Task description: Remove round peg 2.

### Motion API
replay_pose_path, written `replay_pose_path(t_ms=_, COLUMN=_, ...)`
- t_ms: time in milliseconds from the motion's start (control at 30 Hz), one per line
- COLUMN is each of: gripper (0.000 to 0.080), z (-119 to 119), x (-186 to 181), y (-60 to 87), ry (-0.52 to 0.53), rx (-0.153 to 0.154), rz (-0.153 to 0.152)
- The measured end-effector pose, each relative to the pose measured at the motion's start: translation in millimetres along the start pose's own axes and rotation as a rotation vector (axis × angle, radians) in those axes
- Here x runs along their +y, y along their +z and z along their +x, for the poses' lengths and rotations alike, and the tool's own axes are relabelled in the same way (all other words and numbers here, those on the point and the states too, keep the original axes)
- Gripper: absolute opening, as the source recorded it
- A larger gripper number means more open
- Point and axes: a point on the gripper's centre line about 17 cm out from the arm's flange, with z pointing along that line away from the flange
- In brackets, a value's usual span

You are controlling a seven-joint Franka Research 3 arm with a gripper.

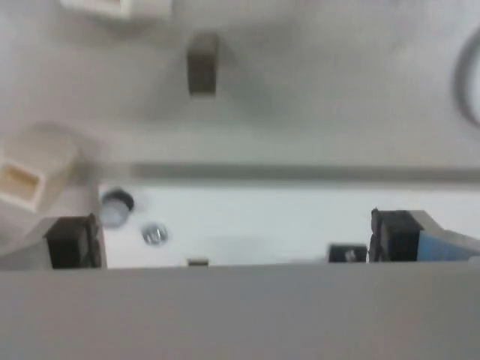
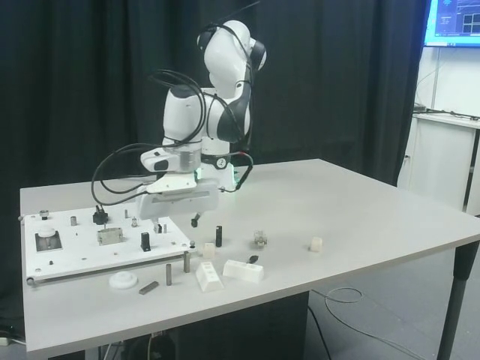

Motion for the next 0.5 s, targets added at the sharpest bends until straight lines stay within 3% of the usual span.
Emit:
replay_pose_path(t_ms=233, gripper=0.08, z=-27.8, x=2.7, y=8.1, ry=-0.014, rx=-0.024, rz=0.021)
replay_pose_path(t_ms=500, gripper=0.08, z=-51.0, x=4.3, y=18.1, ry=-0.02, rx=-0.026, rz=0.031)
